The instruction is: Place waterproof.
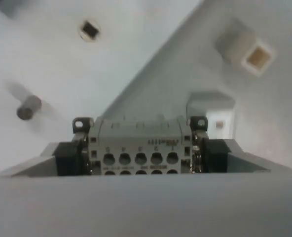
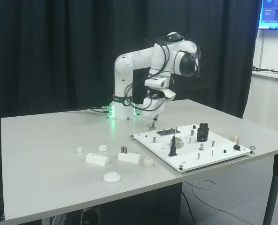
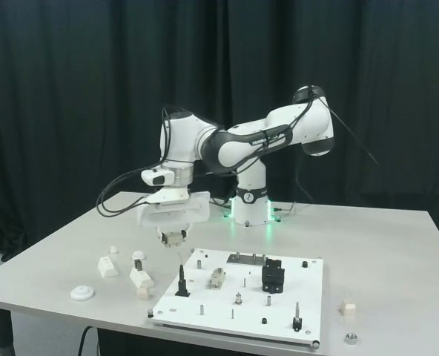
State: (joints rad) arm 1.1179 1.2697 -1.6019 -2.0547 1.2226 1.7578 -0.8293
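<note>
Right now the white arm hangs over the near-left corner of the white assembly board (image 3: 279, 311), and its gripper (image 3: 173, 237) carries the waterproof connector (image 1: 140, 148), a grey block with a row of round sockets on its face and a black screw lug at each upper corner. From the wrist view the black fingers (image 1: 69, 157) are closed on the connector's two short sides, one pad on each, so the part sits square between them and well clear of the board. From where I stand at the second room camera, the connector hangs at about ten o'clock from the black block (image 3: 272, 276) mounted mid-board, and just above the tall black post (image 3: 182, 282) at the board's edge.

My judgement is that the carry is under way and the placing itself is not yet begun. I cannot tell from these views which seat on the board is meant for the connector; the dark flat plate (image 3: 248, 259) near the board's far edge is one candidate, no more.

To do this step well, the arm should hold the part level as it travels, keep enough height to pass over the upright pegs and the tall post, line the long side of the connector up with the seat before descending, and come straight down slowly. Opening the grip should wait until the part is fully bedded, since a tilted entry could jam it or knock the neighbouring pegs. Loose white pieces (image 3: 108, 267) lie on the grey worktop (image 3: 397, 252) at nine o'clock of the board, well apart from the path
</note>
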